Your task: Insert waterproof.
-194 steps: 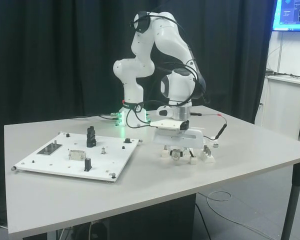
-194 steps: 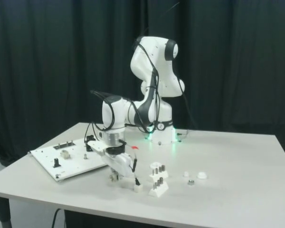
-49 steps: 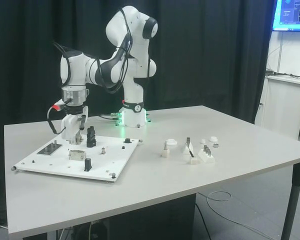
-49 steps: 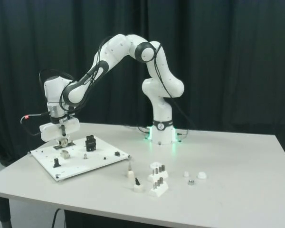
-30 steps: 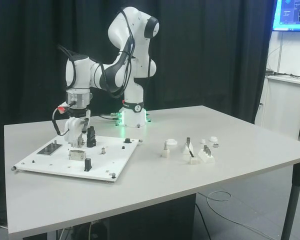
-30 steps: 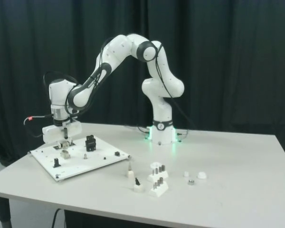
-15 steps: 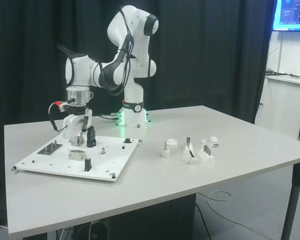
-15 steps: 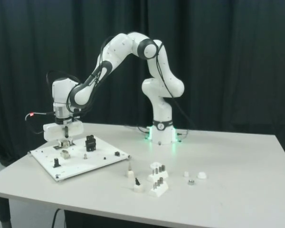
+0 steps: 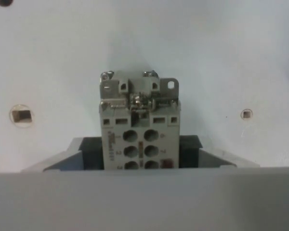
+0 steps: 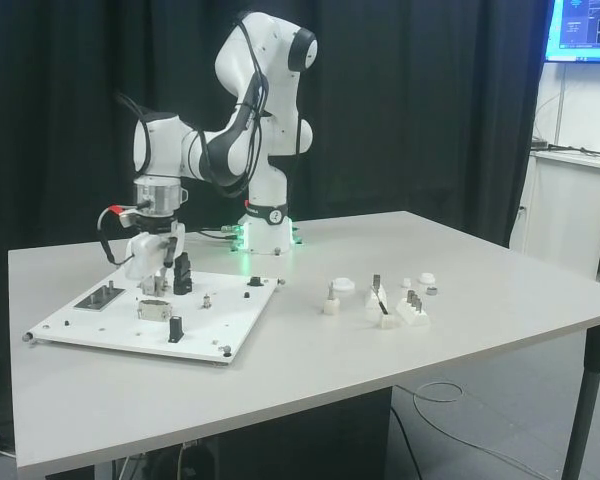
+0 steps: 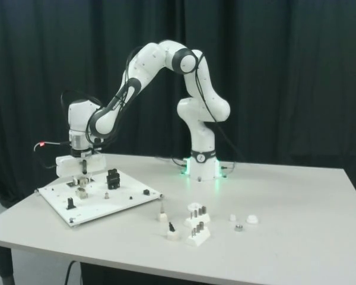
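Hand (image 10: pixel 152 275) hangs low over the far left part of the white board (image 10: pixel 230 325), pointing straight down; whether it is wide, narrow or holding something cannot be told, since the room views show it small and the wrist view cuts it off behind a pale grey band across the near edge of the picture. Directly beneath it sits the waterproof connector (image 9: pixel 137 126), a pale grey block with round numbered sockets in two columns and metal tabs and screws at one end. Only part of its socket face shows; the rest is hidden behind that band. Its long axis lies flat along the board, and the socket face looks up at the camera. Whether the hand touches it cannot be made out. A dark recess flanks the block on both sides.

In the first room view the same connector (image 10: pixel 156 308) rests on the board just below the hand, with a black upright block (image 10: pixel 182 273) just to the right and a small black piece (image 10: pixel 176 329) nearer the front edge. A grey metal plate (image 10: pixel 99 297) lies to the left. Well apart on the grey surface (image 10: pixel 310 380), to the right, stand several small white holders (image 10: pixel 401 313). The white arm (image 10: pixel 230 130) reaches over from its base (image 10: pixel 263 235), which glows green.
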